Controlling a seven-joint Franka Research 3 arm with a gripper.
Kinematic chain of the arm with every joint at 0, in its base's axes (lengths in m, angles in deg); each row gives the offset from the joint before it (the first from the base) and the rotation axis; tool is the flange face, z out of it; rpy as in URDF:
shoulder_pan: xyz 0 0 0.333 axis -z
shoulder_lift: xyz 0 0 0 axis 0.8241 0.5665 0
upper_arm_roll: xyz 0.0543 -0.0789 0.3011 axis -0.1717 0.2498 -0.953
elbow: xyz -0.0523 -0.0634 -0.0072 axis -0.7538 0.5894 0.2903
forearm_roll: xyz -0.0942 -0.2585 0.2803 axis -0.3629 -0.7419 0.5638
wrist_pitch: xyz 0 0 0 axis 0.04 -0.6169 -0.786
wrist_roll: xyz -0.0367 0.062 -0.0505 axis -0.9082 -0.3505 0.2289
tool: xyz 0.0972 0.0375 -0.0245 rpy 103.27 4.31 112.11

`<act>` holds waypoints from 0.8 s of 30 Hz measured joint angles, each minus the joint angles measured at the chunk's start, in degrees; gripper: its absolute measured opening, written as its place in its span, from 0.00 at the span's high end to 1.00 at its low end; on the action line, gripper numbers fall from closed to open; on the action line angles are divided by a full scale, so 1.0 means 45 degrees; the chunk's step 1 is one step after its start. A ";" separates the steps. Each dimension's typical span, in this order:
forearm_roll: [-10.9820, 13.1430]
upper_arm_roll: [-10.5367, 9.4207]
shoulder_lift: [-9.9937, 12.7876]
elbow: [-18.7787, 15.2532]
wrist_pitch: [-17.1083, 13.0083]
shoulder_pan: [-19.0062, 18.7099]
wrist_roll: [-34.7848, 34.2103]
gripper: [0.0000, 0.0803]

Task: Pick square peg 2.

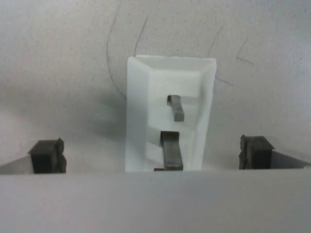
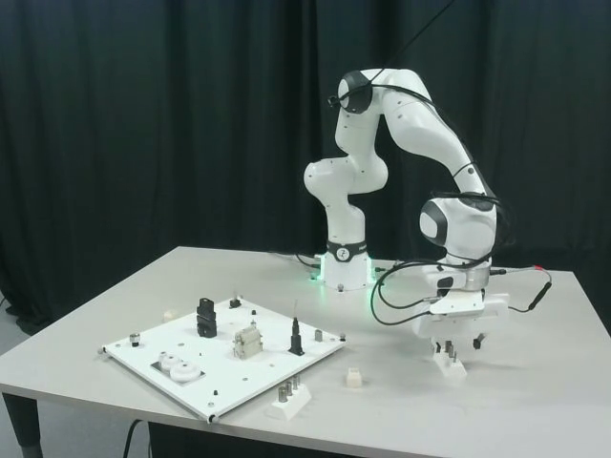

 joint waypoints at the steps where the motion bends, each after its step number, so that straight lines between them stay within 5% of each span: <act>1: -0.0003 0.0004 0.0012 0.0005 0.0000 -0.0003 -0.0001 0.00; 22: -0.0022 0.0054 0.0094 0.0036 0.0000 -0.0006 -0.0073 0.00; 24: -0.0028 0.0061 0.0095 0.0039 0.0000 -0.0006 -0.0073 0.37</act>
